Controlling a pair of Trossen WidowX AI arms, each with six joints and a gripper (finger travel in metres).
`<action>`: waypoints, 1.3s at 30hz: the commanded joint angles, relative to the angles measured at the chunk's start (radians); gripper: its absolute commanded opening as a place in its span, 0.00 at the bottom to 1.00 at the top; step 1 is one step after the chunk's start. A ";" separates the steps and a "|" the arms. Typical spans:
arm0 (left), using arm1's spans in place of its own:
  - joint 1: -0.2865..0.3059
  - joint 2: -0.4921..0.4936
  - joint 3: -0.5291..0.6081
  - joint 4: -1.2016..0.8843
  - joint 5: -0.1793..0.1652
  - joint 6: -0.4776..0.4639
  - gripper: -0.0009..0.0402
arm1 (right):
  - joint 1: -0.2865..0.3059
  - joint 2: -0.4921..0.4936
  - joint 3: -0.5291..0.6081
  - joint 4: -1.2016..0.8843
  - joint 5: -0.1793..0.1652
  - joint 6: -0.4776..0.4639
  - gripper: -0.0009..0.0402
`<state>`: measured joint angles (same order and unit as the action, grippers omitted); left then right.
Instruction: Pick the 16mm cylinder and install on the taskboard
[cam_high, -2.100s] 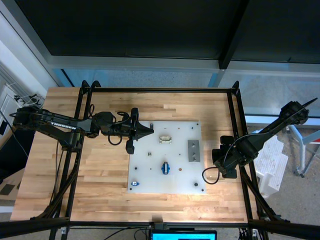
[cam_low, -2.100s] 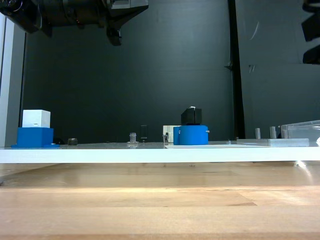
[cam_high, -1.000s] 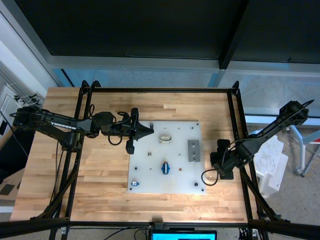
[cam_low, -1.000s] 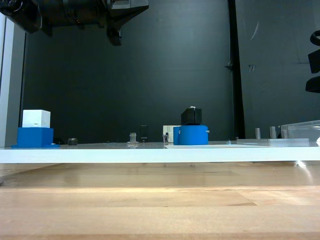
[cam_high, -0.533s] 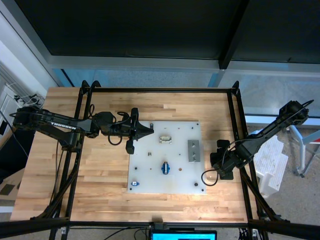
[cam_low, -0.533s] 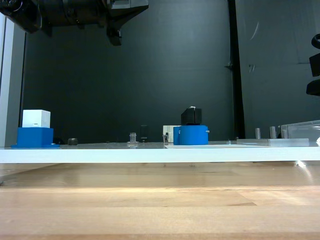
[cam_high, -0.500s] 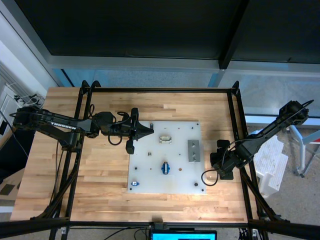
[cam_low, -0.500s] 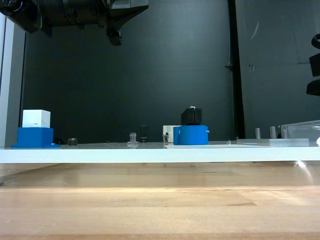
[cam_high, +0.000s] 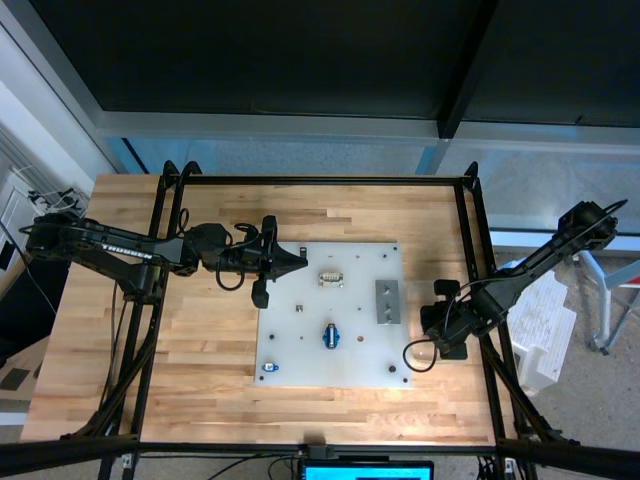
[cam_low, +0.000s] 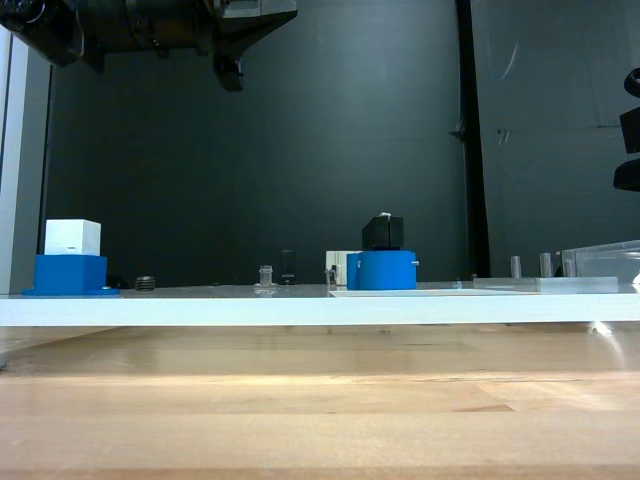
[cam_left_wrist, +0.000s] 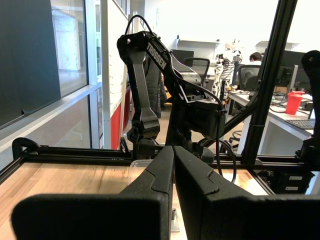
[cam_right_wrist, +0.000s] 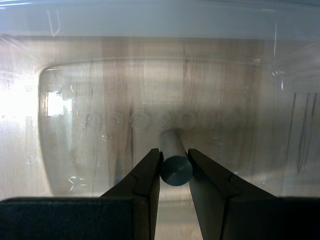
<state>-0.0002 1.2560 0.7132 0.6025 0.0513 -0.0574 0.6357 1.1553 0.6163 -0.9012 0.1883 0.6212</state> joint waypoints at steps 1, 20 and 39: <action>0.000 0.000 0.000 0.000 0.000 0.000 0.02 | 0.000 0.000 0.012 -0.005 -0.006 0.000 0.02; 0.000 0.000 0.000 0.000 0.000 0.000 0.02 | -0.038 -0.003 0.281 -0.188 -0.026 -0.002 0.05; 0.000 0.000 0.000 0.000 0.000 0.000 0.02 | -0.157 0.224 0.480 -0.182 -0.057 -0.135 0.05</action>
<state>-0.0002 1.2560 0.7128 0.6025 0.0513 -0.0574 0.4881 1.3571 1.0786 -1.0843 0.1303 0.4992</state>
